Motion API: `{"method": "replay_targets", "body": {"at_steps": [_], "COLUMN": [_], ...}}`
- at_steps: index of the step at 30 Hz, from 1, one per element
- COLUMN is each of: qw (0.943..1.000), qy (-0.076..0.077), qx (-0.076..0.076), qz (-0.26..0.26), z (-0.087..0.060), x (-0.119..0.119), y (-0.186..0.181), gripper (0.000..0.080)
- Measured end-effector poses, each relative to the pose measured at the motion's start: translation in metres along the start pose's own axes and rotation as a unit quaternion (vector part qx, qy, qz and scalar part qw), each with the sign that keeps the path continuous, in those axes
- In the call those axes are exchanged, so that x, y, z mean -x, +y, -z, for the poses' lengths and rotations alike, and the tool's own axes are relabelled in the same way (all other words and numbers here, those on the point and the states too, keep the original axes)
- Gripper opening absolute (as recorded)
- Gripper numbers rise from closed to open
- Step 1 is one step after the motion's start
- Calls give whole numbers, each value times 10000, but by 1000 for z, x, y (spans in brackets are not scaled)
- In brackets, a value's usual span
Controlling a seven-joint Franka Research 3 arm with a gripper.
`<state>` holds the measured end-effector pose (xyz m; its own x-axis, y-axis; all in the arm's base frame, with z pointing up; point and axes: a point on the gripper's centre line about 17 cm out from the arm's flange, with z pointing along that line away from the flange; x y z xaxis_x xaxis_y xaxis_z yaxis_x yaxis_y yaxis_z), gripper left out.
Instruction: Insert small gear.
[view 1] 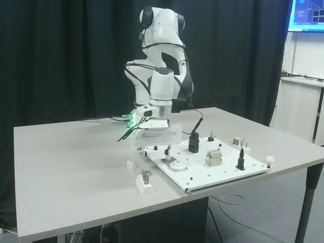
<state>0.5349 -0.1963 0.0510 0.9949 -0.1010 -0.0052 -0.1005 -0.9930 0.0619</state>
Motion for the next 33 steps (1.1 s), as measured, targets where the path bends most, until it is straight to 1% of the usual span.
{"method": "replay_targets", "body": {"at_steps": [15,25,33], "qw": [10000,9999,9999], "qy": [26,84,90], "qx": [7,3,-35], "qz": [67,105,115], "z": [2,9,16], "x": [-3,-10,-11], "y": [0,0,-1], "gripper": [800,800,800]}}
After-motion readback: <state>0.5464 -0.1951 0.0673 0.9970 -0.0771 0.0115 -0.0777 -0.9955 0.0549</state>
